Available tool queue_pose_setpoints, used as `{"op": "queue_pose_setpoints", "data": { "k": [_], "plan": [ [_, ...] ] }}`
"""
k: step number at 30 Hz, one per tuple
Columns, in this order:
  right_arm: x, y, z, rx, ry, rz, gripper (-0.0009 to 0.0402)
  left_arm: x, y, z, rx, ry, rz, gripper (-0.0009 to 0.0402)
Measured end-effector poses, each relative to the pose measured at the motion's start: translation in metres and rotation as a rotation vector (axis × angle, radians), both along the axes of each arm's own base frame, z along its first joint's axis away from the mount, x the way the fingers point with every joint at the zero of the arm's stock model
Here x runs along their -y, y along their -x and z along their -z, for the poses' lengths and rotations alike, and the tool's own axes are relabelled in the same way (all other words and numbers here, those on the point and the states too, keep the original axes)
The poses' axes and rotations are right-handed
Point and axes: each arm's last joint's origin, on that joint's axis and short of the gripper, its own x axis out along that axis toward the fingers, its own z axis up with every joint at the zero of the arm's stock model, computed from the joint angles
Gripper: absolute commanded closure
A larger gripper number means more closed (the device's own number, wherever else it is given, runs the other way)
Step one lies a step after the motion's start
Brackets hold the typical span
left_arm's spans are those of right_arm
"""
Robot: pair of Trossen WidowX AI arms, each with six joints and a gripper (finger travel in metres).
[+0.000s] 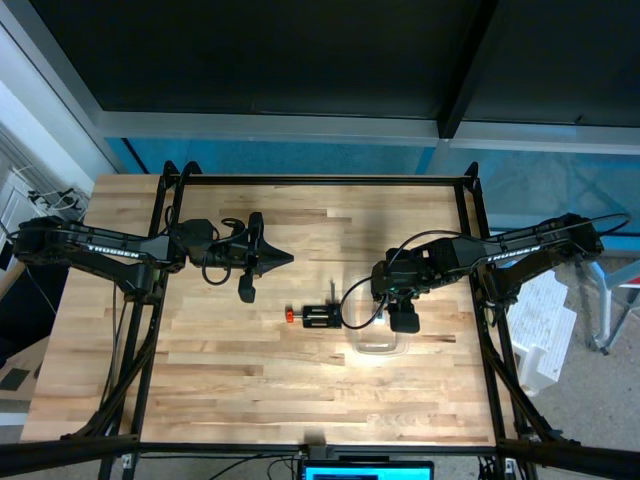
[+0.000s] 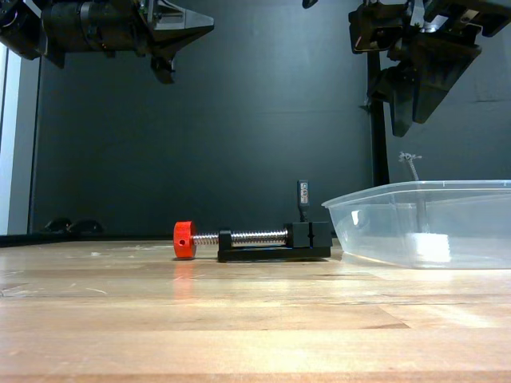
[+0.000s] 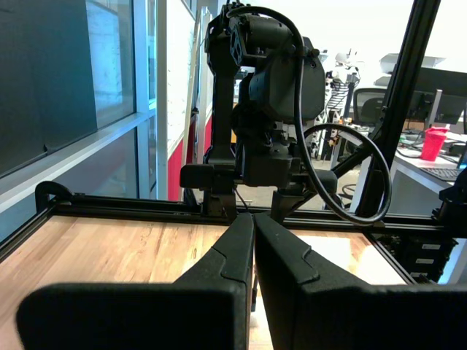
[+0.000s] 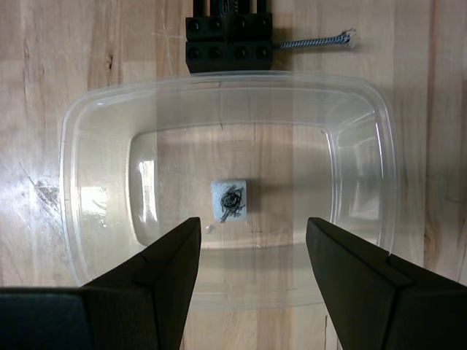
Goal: Pick the usb-c connector and install on the hub
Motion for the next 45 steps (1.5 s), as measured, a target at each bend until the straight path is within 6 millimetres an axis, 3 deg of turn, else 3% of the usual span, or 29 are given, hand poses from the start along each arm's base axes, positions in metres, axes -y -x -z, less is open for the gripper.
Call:
{"op": "queue_pose_setpoints", "data": {
  "k": [45],
  "plan": [
    [-0.012, -0.039, 0.064, -0.123, 0.018, -0.019, 0.0192, 0.000, 0.000, 0.000, 0.000, 0.000, 0.000, 0.0393]
  ]
}}
